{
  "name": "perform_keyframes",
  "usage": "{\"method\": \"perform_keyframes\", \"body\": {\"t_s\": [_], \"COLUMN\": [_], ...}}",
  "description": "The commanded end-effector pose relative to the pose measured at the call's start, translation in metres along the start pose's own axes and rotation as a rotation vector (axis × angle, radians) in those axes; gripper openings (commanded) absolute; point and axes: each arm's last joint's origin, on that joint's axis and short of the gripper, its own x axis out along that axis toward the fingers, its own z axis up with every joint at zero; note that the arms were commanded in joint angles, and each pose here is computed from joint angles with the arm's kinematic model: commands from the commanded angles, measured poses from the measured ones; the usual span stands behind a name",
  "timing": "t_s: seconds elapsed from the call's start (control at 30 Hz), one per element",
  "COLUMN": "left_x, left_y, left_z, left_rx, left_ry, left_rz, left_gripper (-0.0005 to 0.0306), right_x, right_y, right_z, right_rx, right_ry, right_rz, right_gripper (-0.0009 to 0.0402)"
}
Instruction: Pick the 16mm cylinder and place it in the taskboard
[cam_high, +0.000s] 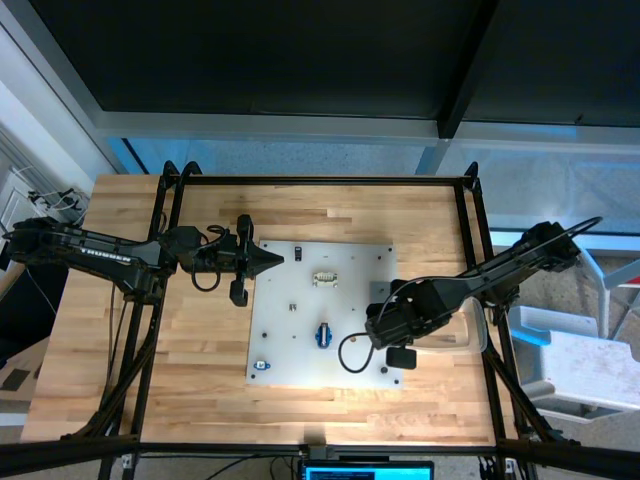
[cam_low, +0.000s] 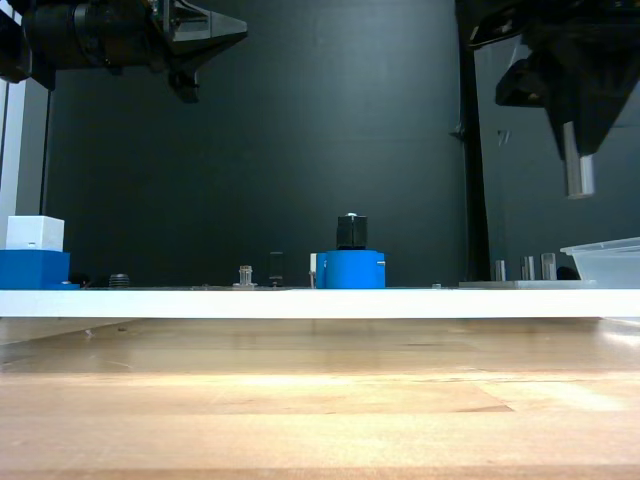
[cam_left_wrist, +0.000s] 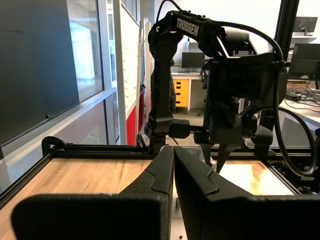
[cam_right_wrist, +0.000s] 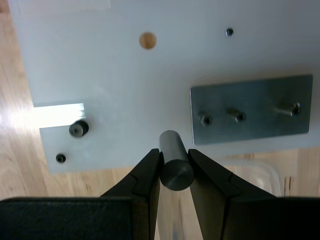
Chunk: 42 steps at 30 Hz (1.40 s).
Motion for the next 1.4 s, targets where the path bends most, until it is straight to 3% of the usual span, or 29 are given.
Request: {"method": "perform_keyframes", "body": {"t_s": [0.03,0.93,1.4], "left_x": [0.000,0.000,0.000], "left_y": [0.000,0.000,0.000], "left_z": [0.000,0.000,0.000], "left_rx": [0.000,0.000,0.000], "left_ry": [0.000,0.000,0.000], "left_rz": [0.000,0.000,0.000], "left_gripper": [0.0000,0.0000,0.0000], "right_x": [0.001,0.024,0.035], "right_y": [0.003,0.014,0.013], "right_z": [0.007,0.065,0.072], "right_rx": [-0.003,-0.013,-0.007], "right_ry": [-0.002,-0.002,-0.009], "right_rz": [0.000,-0.012,-0.011], "right_gripper": [0.0012,0.0012,0.0012]}}
